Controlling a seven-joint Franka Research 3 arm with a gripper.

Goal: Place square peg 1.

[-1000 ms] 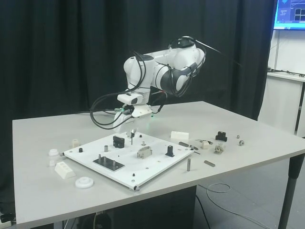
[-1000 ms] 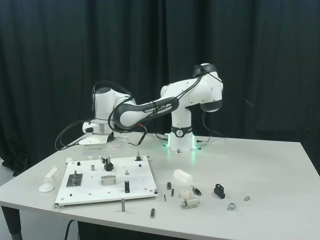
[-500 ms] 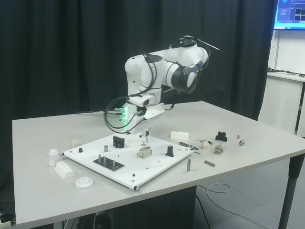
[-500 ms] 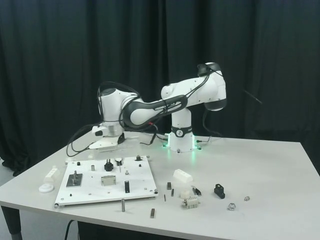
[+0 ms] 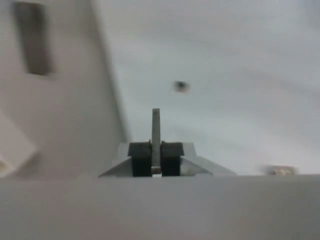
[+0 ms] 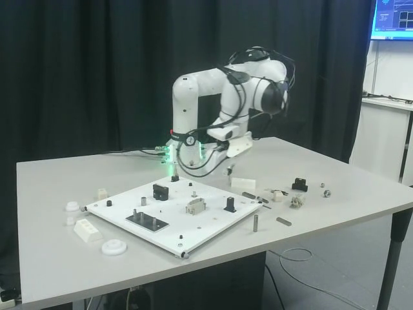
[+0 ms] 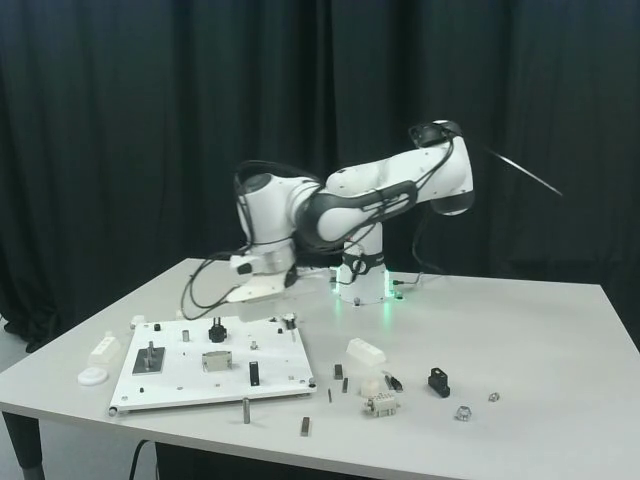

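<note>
A robotics lab: a white arm [image 6: 213, 84] bolted on a grey table [image 6: 51, 187], black curtains [image 7: 120, 120] behind, a monitor [image 6: 392, 19] in the corner, small parts scattered about.

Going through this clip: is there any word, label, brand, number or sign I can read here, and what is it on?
None can be read.
Screen at the edge of the first room view: shows lines of text, too small to read.
Arm, gripper, white board: no legible marking.
</note>
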